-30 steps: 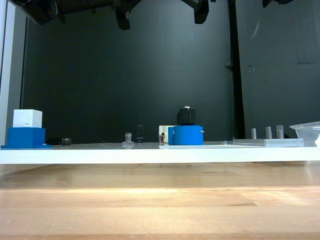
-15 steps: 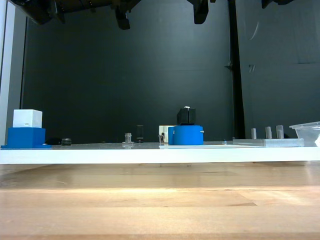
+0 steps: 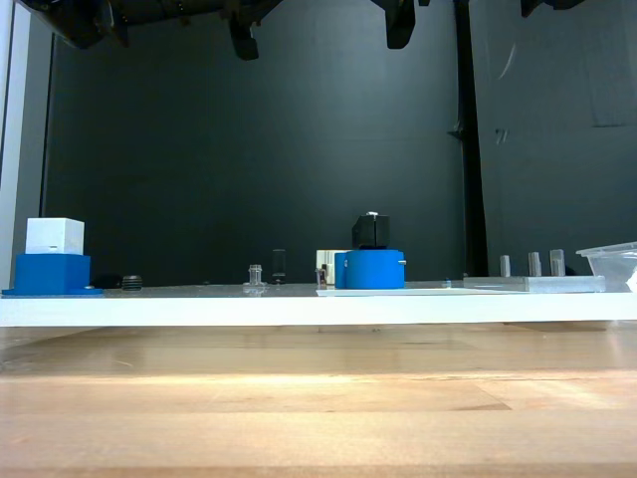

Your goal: Pick the 16mm cylinder and install on the taskboard

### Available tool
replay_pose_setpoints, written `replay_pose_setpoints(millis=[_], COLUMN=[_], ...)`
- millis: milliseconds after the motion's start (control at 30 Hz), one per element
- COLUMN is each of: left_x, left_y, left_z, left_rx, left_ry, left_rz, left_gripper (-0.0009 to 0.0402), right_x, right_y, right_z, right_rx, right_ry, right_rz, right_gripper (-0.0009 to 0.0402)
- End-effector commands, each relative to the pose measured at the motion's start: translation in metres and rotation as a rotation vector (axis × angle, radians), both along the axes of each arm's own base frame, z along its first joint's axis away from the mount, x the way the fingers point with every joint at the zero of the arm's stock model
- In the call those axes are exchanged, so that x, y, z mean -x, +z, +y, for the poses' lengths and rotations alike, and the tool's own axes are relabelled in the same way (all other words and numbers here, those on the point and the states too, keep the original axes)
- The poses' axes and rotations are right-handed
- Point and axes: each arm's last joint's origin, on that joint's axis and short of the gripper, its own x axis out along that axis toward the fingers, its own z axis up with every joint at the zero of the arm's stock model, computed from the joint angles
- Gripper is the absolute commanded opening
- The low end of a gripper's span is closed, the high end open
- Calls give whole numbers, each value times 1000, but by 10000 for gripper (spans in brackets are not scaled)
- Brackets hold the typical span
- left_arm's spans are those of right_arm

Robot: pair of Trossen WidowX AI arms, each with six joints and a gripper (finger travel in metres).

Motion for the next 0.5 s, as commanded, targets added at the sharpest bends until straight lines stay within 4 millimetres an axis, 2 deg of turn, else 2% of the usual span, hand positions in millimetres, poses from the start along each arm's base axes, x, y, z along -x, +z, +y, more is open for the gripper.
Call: replay_pose_setpoints(millis=[33, 300, 500], left_x=[2, 26, 28], left_y=[2, 7, 2], left_z=[0, 1, 1], left_rx=[-5, 5, 5], left_ry=[-17, 30, 28], left_rz=[1, 19, 90], left_gripper=[84, 163, 171], right_x=[1, 9, 16], right_y=[0, 4, 4], right_z=[0, 0, 0], right_rx=[7, 22, 37], right_ry=[1, -2, 0], right_rz=[8, 28, 163], right_gripper=[21, 20, 20])
